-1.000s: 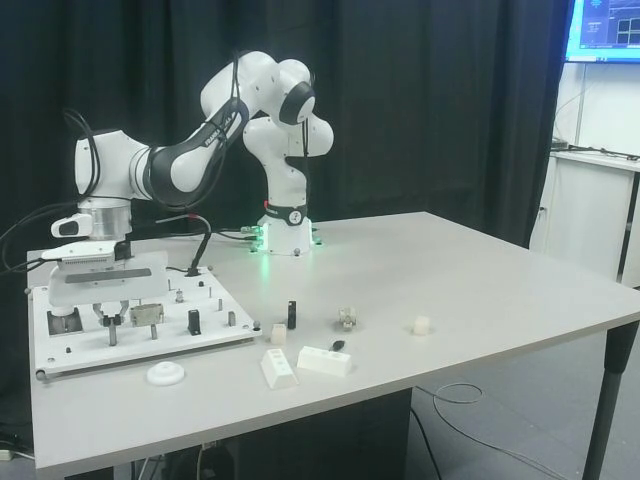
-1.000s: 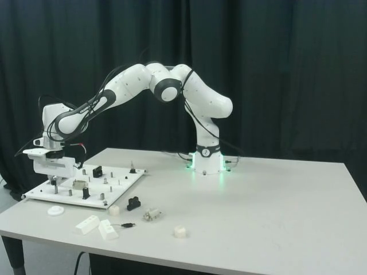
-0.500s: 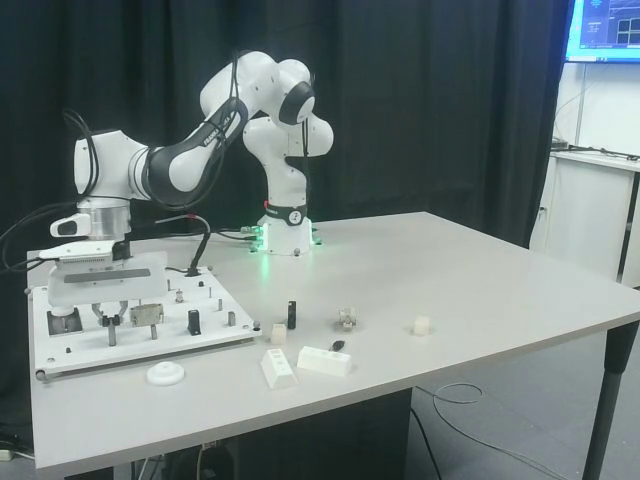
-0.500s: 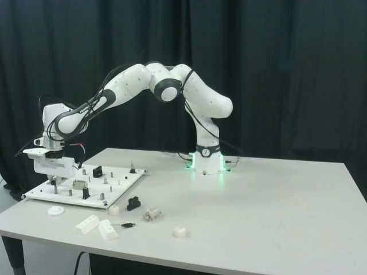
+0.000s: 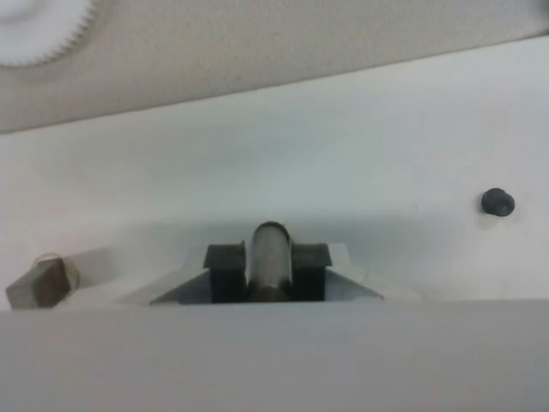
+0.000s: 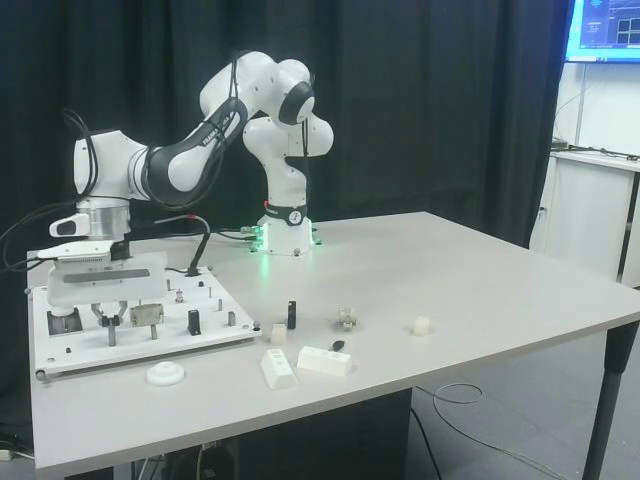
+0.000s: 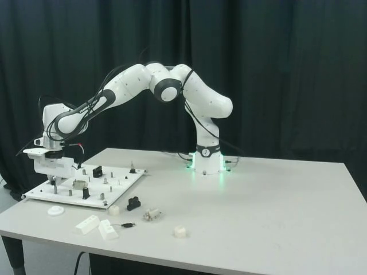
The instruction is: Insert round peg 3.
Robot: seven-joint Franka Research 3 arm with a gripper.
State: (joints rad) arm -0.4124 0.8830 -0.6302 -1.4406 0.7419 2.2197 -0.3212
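Note:
In the wrist view a grey round peg (image 5: 268, 257) stands upright between two black finger pads (image 5: 225, 273). My gripper (image 5: 268, 276) is shut on it, just above the white board (image 5: 360, 163). Whether the peg's lower end touches the board or sits in a hole is hidden. In the room views the gripper (image 6: 92, 303) (image 7: 53, 181) hangs low over the left end of the white board (image 6: 215, 332) (image 7: 123, 182), with the wide white hand covering the peg.
A white gear (image 5: 34, 30) (image 6: 165, 375) (image 7: 55, 211) lies on the table off the board's front edge. A grey hex-headed part (image 5: 39, 283) and a black knob (image 5: 497, 202) sit on the board near the peg. Small white blocks (image 6: 300, 362) lie further right.
Hardly anything differs: the gripper stays over the board's left end, still shut on the peg.

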